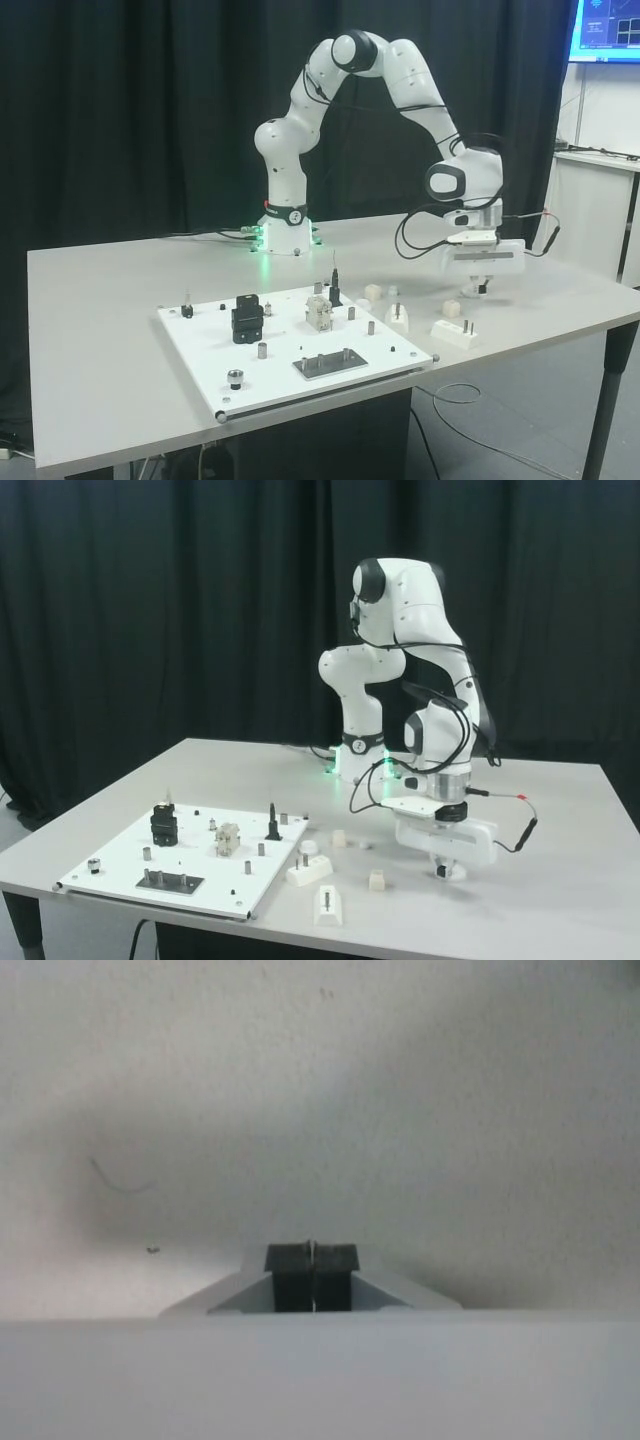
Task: Pick large gear.
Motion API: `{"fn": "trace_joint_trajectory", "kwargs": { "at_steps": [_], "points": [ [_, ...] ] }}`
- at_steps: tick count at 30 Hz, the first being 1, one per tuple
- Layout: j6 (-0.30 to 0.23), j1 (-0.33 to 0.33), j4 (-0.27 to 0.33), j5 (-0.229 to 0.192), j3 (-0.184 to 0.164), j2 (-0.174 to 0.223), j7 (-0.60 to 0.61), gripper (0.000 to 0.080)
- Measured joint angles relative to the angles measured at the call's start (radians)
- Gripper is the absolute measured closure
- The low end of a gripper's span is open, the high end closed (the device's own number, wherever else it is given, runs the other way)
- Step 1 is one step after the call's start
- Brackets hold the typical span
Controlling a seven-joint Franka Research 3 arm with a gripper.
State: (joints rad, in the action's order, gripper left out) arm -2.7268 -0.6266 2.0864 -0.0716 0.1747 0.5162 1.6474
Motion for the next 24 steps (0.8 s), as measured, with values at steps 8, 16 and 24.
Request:
{"fn": "trace_joint_trajectory", "kwargs": {
  "at_steps": [8, 16, 24],
  "points": [
    [0.0, 0.009, -0.012, 0.001, 0.0, 0.0, -0.027, 0.0802],
    [0.003, 0.021, -0.03, 0.001, 0.0, 0.0, -0.09, 0.0802],
    [0.023, 0.035, -0.053, 0.001, 0.0, 0.0, -0.126, 0.0802]
  ]
}}
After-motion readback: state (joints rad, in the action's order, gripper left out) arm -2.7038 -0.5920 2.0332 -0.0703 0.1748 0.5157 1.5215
